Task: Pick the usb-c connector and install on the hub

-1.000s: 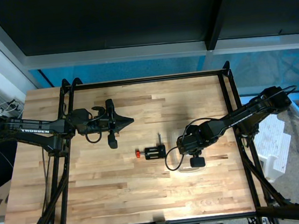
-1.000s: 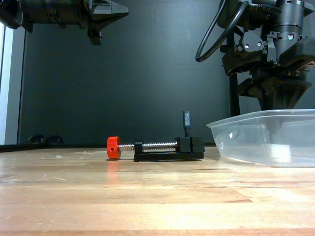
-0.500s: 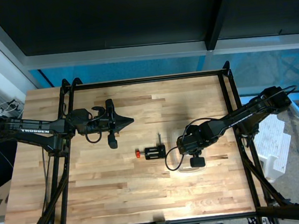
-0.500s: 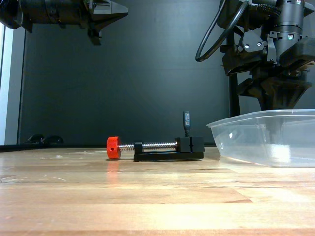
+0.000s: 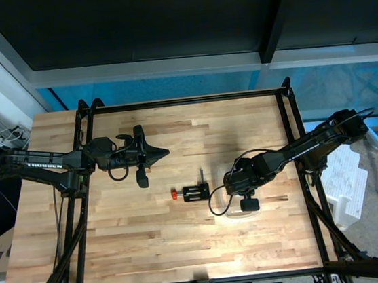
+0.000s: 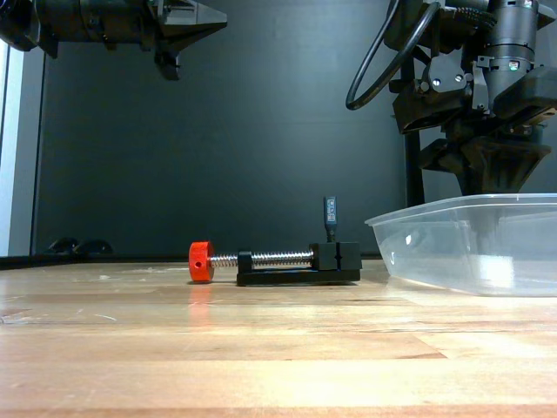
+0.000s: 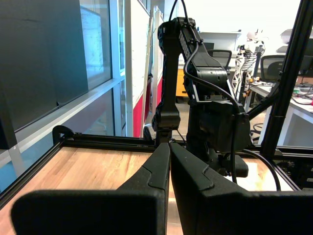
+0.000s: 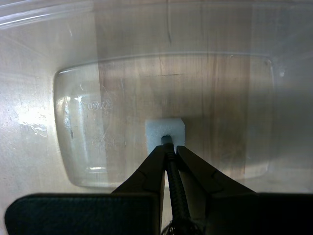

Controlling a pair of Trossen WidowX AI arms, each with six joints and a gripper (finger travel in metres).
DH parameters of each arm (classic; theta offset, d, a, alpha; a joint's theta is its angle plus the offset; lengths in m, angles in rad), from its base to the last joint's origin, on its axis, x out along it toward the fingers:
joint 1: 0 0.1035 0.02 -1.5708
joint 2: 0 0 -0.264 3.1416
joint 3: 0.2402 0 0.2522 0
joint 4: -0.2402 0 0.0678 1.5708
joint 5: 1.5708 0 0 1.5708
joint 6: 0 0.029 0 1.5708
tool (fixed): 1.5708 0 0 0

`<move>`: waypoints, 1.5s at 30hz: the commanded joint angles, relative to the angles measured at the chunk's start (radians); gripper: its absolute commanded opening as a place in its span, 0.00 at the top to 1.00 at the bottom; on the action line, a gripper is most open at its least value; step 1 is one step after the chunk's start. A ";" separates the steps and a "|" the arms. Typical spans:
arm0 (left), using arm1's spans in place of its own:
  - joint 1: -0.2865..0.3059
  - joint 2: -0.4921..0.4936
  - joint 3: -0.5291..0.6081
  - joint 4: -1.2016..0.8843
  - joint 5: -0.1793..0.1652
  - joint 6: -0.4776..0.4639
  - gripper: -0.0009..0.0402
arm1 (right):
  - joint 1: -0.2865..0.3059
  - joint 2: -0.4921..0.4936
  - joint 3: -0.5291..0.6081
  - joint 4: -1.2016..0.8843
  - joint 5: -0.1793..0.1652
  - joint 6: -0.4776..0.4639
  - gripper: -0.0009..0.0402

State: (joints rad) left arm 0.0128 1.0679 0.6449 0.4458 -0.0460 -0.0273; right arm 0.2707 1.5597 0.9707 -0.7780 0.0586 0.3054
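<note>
Here the right gripper [image 8: 170, 150] is down inside the clear tray [image 8: 73, 147], its jaws narrowed onto the usb-c connector [image 8: 167, 140], whose tip sits in the white foam block [image 8: 165, 128] just ahead of the jaws. To pick well, I judge, it needs a firm pinch and a straight upward lift, so the block drops away and the plug does not twist. The hub [image 6: 298, 262] lies outside the tray, well apart from those jaws. The left gripper [image 7: 169, 145] hangs high, jaws pressed together, empty. White lettering [image 5: 41, 165] on its arm seems to read "TROSSEN"; the tray's embossed mark is illegible
</note>
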 commanded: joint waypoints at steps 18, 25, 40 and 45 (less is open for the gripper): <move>0.000 0.000 0.000 0.000 0.000 0.000 0.98 | 0.000 -0.035 0.148 -0.169 0.001 0.000 0.98; 0.000 0.000 0.000 0.000 0.000 0.000 0.98 | -0.001 -0.094 0.188 -0.212 0.000 0.000 0.98; 0.000 0.000 0.000 0.000 0.000 0.000 0.98 | -0.003 -0.144 0.237 -0.301 0.016 0.020 0.98; 0.000 0.000 0.000 0.000 0.000 0.000 0.98 | -0.008 -0.144 0.246 -0.291 0.028 0.027 0.98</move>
State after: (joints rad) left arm 0.0128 1.0679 0.6449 0.4458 -0.0460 -0.0273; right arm 0.2653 1.4136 1.2121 -1.0752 0.0868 0.3294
